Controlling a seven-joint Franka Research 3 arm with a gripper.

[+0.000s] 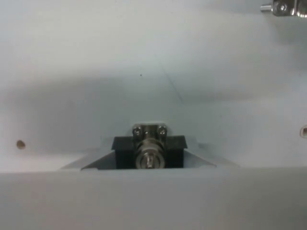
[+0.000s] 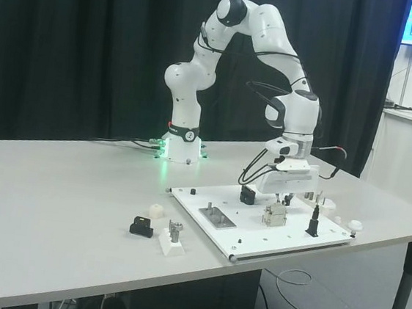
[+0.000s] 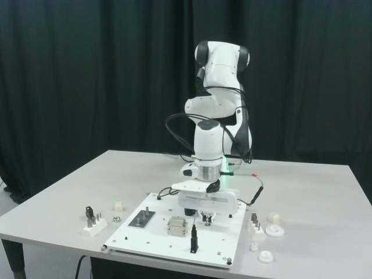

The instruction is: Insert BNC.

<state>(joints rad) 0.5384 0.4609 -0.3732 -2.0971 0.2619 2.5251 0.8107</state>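
1. The white arm (image 2: pixel 263 28) is seen bent low over a white board (image 2: pixel 256 241) laid on the grey table (image 2: pixel 63 184).
2. The gripper (image 2: pixel 284 199) is held just above the board, close behind a small metal block (image 2: pixel 275 215).
3. In the wrist view, the metal BNC connector (image 1: pixel 150 152) is shown in the middle, set in a black part (image 1: pixel 124 152), with two screws just beyond it.
4. Whether the tool is spread, pressed together or pinching the connector cannot be told.
5. A black upright part (image 2: pixel 314 221) is seen standing on the board near its front edge, apart from the gripper.
6. Off the board, a small white stand (image 2: pixel 170 245) and a black piece (image 2: pixel 140 226) are seen on the table; white round parts (image 3: pixel 273 231) are seen on the board's other side.
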